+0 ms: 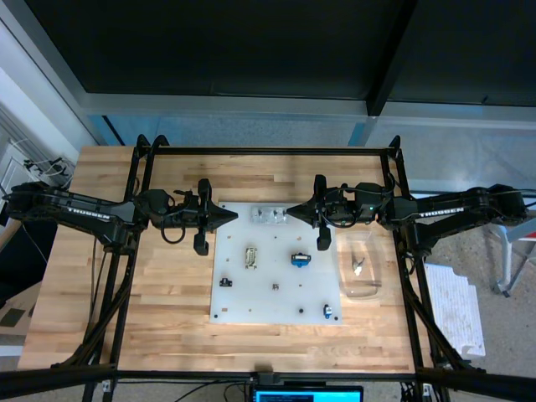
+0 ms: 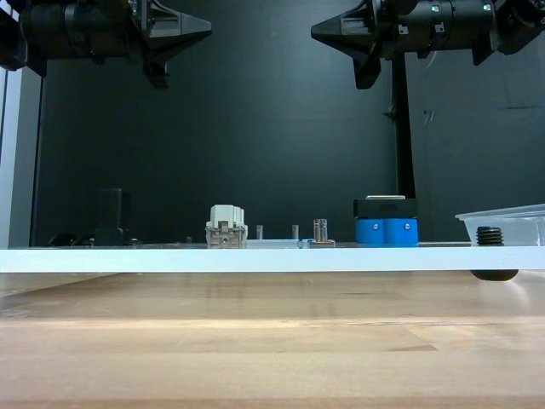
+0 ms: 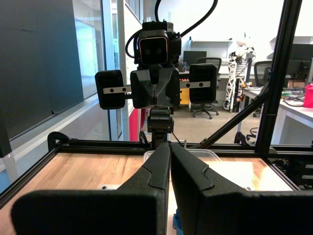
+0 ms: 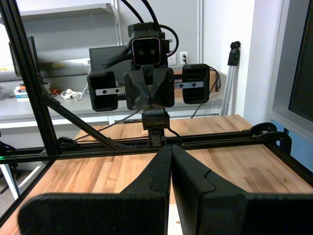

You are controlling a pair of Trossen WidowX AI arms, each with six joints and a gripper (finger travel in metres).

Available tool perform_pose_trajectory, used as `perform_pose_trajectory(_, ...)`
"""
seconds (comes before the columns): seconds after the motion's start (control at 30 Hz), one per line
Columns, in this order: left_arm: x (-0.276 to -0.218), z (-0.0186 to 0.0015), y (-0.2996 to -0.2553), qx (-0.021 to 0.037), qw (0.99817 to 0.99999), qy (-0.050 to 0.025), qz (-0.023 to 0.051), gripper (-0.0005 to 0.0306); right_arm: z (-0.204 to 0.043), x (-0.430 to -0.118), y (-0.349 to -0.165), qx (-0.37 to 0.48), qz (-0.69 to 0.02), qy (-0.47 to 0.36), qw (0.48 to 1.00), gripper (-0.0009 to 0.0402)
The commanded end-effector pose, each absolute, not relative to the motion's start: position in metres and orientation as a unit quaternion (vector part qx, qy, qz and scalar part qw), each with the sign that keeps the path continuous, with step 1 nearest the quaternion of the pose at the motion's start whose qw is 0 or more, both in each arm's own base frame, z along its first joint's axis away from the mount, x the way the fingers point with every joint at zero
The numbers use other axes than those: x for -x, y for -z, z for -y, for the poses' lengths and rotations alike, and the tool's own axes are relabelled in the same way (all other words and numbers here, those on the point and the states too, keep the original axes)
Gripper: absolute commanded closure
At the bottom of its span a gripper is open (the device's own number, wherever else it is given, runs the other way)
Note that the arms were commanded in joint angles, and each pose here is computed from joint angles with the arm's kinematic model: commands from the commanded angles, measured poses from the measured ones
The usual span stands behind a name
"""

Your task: Pick the RJ45 connector and install on taskboard

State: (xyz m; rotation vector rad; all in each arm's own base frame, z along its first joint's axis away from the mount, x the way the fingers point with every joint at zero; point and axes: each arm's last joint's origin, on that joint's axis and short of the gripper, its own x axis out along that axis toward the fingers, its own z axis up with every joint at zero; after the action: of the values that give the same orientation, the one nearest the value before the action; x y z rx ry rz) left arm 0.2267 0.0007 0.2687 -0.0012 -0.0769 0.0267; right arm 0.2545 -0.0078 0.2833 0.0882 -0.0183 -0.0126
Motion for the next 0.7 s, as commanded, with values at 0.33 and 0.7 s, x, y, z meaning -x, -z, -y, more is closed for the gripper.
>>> perform_pose_trajectory(0.33,-0.2268,-0.0008,-0.2686,0.0004,0.99918,-0.0135,0.0382,0.0300,0.0076,-0.2545,-0.2832,-0.044,0.009,0.006,0.999,0.0393)
perform_pose_trajectory(0.7,-0.2268,-0.0007,-0.2686,0.0006,0.99918,-0.0133,0.0382,0.0300,0.0066,-0.2446,-0.2831,-0.060,-0.029,-0.005,0.998,0.0393)
